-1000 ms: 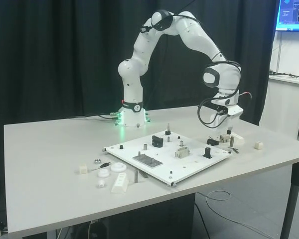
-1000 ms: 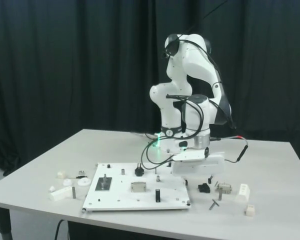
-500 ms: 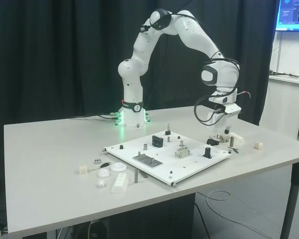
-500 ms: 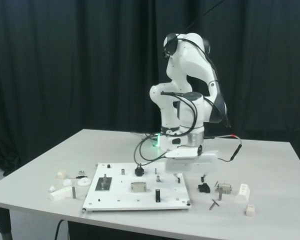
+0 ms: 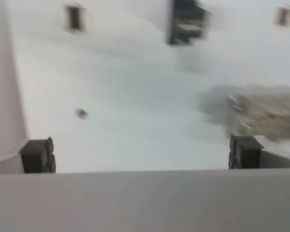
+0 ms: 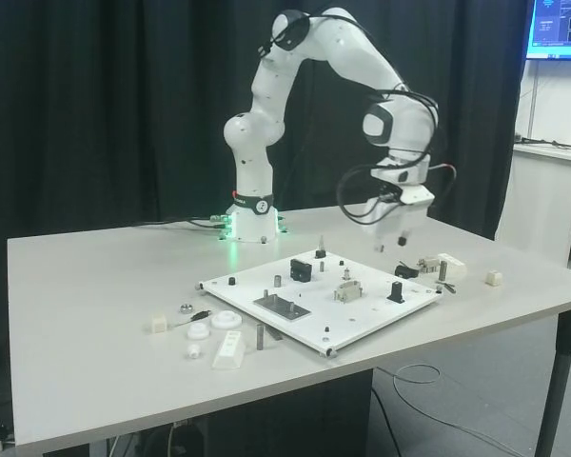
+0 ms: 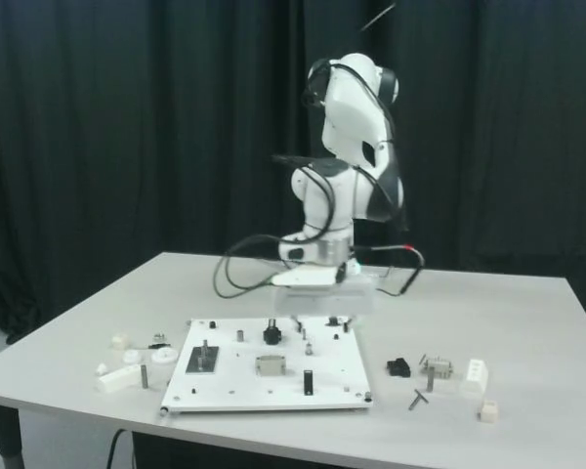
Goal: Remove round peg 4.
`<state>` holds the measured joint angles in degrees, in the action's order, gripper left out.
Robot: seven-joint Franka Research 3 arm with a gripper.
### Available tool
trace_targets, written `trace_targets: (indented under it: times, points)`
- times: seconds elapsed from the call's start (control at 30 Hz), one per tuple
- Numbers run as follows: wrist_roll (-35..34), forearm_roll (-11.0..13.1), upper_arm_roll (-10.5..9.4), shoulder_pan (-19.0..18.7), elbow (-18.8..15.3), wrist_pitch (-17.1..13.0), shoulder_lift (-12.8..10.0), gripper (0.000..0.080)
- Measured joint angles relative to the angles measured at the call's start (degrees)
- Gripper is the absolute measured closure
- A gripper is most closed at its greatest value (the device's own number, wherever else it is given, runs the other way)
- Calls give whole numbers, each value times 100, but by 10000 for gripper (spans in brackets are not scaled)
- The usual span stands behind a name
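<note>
The grey table [image 6: 95, 286] bears everything. The white arm [image 6: 266, 105] is bolted at its rear, with a green glow around its base. The arm rises, bends over at the top and comes down through a folded elbow, so that the wrist points down at the table.

The white board [image 6: 362, 309] lies directly below the pincer [image 6: 388, 240]. The pincer hangs in the air over the board's rear edge, at the corner nearest the loose parts, well clear of the surface and touching nothing. The second room view shows the pincer [image 7: 334, 319] just above the back rim of the board [image 7: 273, 391].

In the wrist view the pincer [image 5: 141, 154] is spread wide. Its two black fingertips [image 5: 37, 155] stand far apart with only bare white board [image 5: 135, 96] between them, and they hold nothing.

Several upright pegs [image 6: 277, 281] stand in the board, all lower than the pincer and apart from it. No number can be read on any of them, so which one is the fourth cannot be told. One slim peg [image 6: 320, 242] stands at the board's rear edge, to the side of the pincer nearer the arm's base.

A black block [image 5: 186, 21] and a blurred grey metal fitting [image 5: 266, 113] sit on the board under the pincer. A cluster of loose parts [image 6: 440, 267] lies on the table beyond the board's edge, near the pincer. White parts [image 6: 214, 328] lie off the opposite end, well apart from it.
</note>
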<state>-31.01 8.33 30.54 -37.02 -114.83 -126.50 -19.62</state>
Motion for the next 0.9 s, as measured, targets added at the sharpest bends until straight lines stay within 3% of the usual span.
trace_targets:
  times: [0.47, 0.9]
  points:
    - [868, -342, 39, 992, -115, 403, 435, 3]
    - [1322, -711, 64, 1688, -476, 359, 583, 3]
